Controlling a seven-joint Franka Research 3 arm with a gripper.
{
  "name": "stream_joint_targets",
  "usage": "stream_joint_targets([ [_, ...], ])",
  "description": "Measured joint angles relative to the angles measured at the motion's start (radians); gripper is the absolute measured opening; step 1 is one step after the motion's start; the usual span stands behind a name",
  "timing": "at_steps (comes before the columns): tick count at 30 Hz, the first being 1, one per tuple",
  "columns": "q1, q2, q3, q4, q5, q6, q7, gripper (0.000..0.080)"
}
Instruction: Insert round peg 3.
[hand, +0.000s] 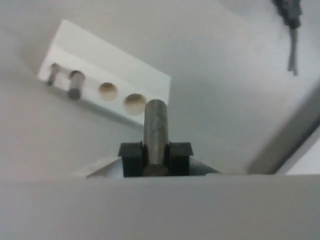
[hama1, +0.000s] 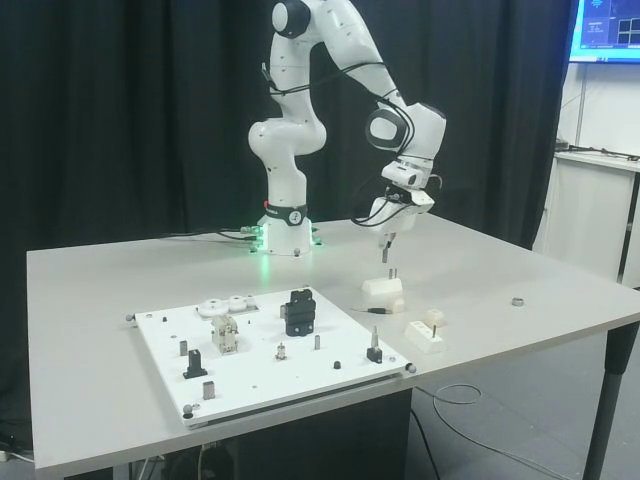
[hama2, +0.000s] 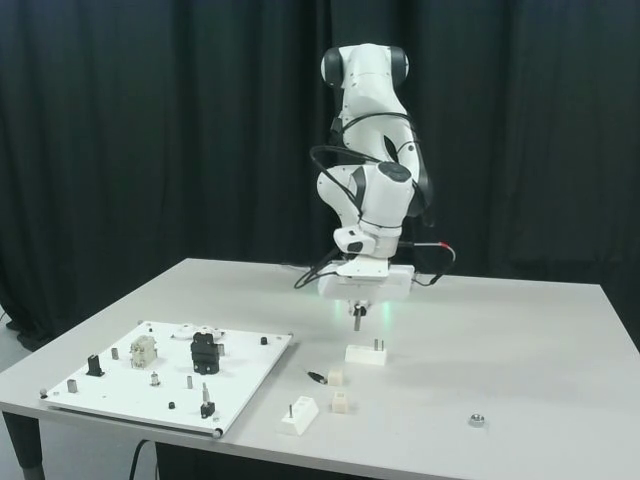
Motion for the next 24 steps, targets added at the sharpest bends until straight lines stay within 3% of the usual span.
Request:
stream_joint_targets([
  [10, -0.055, -0.021, 0.0, 0.011, -0.097, -0.01, 0.037, 0.0107],
  [24, -0.164, -0.105, 0.0, 0.018, -0.193, -0.053, 0.038, 0.0107],
])
